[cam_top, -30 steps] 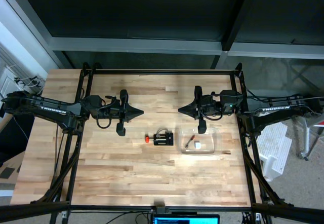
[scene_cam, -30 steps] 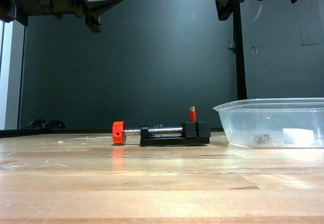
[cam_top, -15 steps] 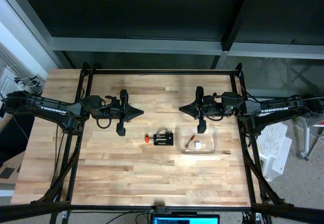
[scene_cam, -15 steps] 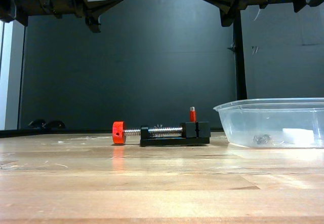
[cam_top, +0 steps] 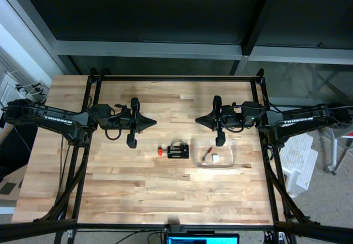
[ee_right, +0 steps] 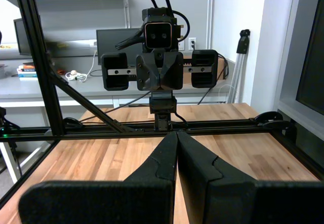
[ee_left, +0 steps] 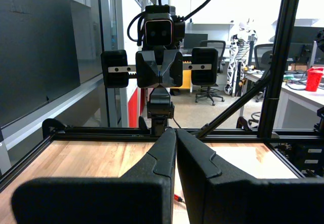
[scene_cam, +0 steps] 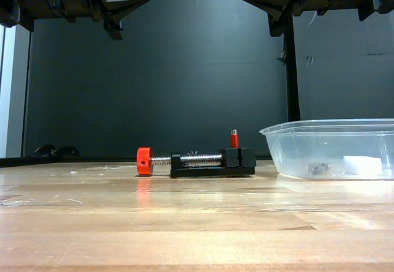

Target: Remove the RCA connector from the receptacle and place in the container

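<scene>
Left claw (cam_top: 153,122) hangs high over the bench (cam_top: 138,183), fingers pressed together, nothing in them. To its right and nearer me, the receptacle (cam_top: 177,151) lies on the bench with its red-orange cap pointing left. Just beside it sits the container (cam_top: 233,161). I see the RCA connector (cam_top: 207,154) lying inside, near a small white cube (cam_top: 216,158). Right claw (cam_top: 197,120) hangs high by the container's far left side, likewise pressed together and empty.
</scene>
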